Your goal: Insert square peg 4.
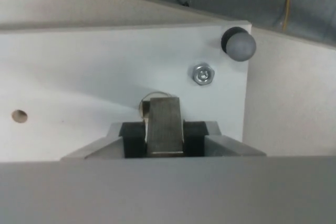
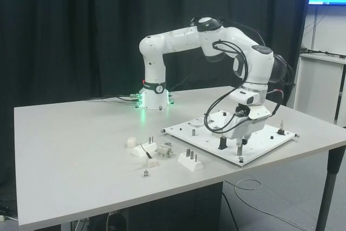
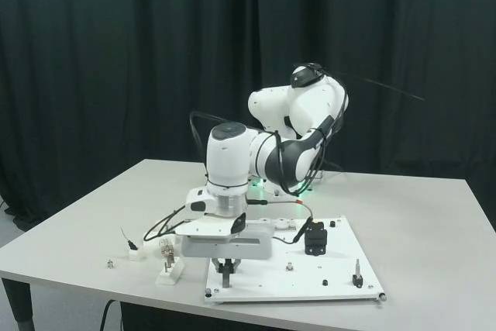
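My gripper (image 1: 165, 141) is shut on square peg 4 (image 1: 165, 125), a grey metal bar held upright between the black fingers (image 1: 133, 138). The peg's lower end sits at a small hole (image 1: 147, 102) in the white board (image 1: 79, 72); whether it has entered the hole I cannot tell. In the first room view the gripper (image 2: 240, 143) hangs low over the board (image 2: 259, 144) near its front edge, with the peg (image 2: 239, 147) pointing down. The second room view shows the gripper (image 3: 225, 263) and peg (image 3: 225, 274) at the board's (image 3: 325, 277) front left part.
On the board are a nut (image 1: 202, 74), a black knob (image 1: 239, 44), a black block (image 3: 315, 238) and a thin upright post (image 3: 357, 275). Beside the board on the grey table (image 2: 70, 150) stand several small white holders (image 2: 191, 160) with pegs. The arm's base (image 2: 153, 97) glows green.
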You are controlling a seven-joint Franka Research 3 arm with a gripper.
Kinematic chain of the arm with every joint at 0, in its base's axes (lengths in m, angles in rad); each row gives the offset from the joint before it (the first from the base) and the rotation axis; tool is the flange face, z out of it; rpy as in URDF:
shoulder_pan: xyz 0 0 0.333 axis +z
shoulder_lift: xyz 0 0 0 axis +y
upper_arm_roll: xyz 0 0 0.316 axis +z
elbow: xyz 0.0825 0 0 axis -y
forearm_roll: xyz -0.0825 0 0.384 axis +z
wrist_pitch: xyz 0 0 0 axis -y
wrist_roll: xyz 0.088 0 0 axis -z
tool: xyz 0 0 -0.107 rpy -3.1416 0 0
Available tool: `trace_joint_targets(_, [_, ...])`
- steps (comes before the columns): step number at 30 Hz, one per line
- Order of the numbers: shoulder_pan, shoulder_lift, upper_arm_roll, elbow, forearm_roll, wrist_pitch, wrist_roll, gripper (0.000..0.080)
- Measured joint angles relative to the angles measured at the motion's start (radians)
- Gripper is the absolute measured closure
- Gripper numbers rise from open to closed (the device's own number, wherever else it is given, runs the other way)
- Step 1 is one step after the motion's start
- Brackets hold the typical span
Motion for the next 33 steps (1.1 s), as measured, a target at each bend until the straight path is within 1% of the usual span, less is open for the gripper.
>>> trace_joint_targets(12, [0.001, 0.002, 0.004, 0.006, -0.011, -0.012, 0.007, 0.0655])
trace_joint_targets(33, [0.003, 0.006, 0.013, 0.009, -0.015, 0.008, 0.009, 0.0656])
